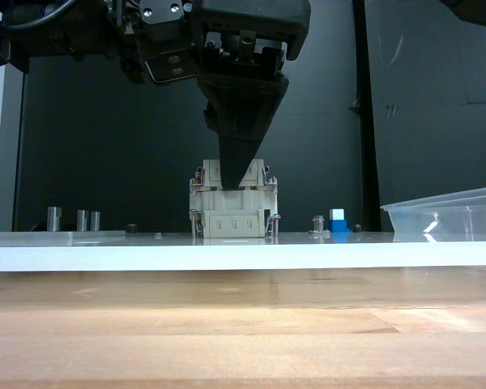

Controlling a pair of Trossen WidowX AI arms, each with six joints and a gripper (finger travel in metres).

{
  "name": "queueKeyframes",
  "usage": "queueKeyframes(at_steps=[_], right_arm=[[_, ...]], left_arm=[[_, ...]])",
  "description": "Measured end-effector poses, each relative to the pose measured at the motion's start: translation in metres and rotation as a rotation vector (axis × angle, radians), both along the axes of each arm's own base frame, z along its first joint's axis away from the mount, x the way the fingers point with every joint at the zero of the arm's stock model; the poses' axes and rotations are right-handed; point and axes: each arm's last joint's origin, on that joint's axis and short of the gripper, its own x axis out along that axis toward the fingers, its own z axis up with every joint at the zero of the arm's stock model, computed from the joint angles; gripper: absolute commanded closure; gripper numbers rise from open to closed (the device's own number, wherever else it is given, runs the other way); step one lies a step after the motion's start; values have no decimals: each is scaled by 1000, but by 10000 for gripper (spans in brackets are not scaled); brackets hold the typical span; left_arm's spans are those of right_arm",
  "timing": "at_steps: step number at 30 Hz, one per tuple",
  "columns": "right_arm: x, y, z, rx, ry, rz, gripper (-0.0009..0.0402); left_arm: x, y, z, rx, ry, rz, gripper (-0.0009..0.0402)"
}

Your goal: Remove the HAN10-E connector and place it in the container

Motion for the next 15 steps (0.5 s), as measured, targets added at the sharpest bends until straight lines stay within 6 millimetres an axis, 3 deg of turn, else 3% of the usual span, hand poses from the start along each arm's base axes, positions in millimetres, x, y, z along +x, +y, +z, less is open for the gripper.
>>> queueKeyframes(at_steps=[15], right_arm=[[-11,-2,30,9,-23,3,393]], left_arm=[[0,0,0,0,0,0,393]])
